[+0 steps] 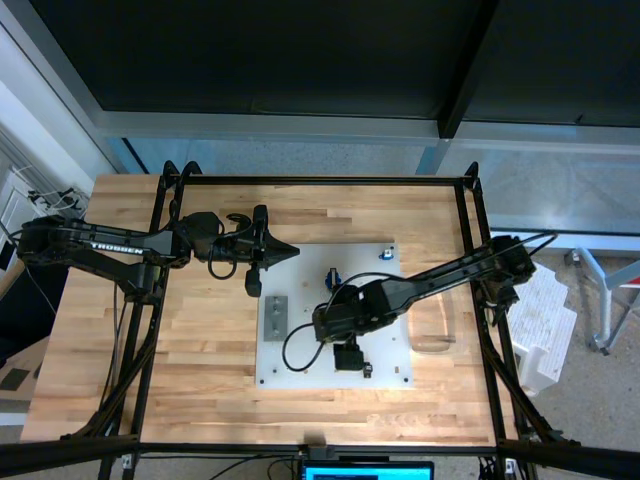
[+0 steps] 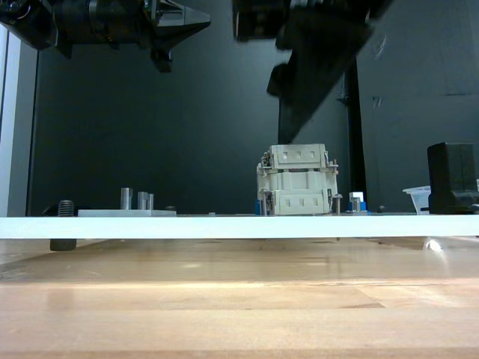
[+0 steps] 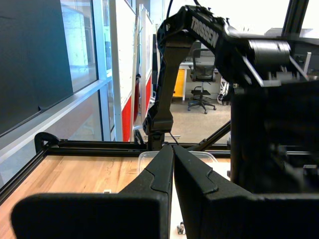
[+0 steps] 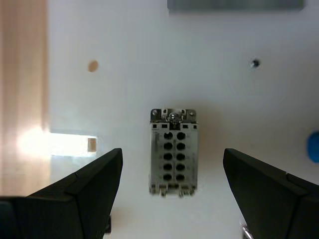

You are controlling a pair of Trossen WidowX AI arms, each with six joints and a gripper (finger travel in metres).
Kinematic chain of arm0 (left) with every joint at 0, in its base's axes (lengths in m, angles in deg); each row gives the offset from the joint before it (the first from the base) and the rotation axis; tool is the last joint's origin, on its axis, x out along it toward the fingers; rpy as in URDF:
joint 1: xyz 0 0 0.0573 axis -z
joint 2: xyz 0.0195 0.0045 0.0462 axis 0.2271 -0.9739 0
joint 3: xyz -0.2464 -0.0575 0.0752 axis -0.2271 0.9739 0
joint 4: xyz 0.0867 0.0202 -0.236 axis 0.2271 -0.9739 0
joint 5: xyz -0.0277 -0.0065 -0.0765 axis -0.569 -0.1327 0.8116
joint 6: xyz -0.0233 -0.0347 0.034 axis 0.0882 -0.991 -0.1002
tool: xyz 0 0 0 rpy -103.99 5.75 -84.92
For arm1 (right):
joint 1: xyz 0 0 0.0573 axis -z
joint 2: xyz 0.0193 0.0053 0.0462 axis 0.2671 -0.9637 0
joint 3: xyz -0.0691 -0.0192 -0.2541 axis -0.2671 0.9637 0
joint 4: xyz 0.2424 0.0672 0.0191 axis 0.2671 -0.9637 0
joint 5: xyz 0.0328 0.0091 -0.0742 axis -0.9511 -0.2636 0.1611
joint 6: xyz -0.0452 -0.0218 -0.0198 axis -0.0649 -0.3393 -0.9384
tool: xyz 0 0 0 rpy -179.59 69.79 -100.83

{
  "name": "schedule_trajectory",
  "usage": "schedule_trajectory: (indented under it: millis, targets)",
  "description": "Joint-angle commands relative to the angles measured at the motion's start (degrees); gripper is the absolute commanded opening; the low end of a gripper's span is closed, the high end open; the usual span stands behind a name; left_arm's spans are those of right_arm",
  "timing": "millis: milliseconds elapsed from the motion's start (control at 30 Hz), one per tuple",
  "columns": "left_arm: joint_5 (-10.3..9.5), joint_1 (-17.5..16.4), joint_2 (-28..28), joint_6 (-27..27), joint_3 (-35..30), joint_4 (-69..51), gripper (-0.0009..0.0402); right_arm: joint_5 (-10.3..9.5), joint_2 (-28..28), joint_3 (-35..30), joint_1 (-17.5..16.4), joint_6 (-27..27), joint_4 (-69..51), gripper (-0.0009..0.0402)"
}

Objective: Pick the HAN10E connector and install on the hub

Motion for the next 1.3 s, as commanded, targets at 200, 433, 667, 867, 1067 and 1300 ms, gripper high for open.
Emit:
schedule_trajectory:
  millis: [200, 433, 667, 867, 1067, 1300]
  targets:
    - [0.02, 0.0, 0.0, 0.0, 0.0, 0.0, 0.0, 0.13, 7.0, -0.2, -0.1, 0.6, -2.4, 0.027]
    - [0.0, 0.0, 0.0, 0.0, 0.0, 0.0, 0.0, -0.22, 10.2, -0.1, -0.2, 1.5, -6.9, 0.0265]
    - [0.0, 0.0, 0.0, 0.0, 0.0, 0.0, 0.0, -0.15, 10.4, -0.1, -0.2, 1.5, -6.8, 0.0265]
    - [0.02, 0.0, 0.0, 0.0, 0.0, 0.0, 0.0, 0.22, 10.4, -0.1, -0.2, 1.5, -6.8, 0.0265]
    - [0.02, 0.0, 0.0, 0.0, 0.0, 0.0, 0.0, 2.16, 12.2, 0.2, 0.0, -2.4, -3.1, 0.025]
    - [0.02, 0.0, 0.0, 0.0, 0.0, 0.0, 0.0, 2.29, 20.6, 3.7, 3.8, -10.3, 7.5, 0.0197]
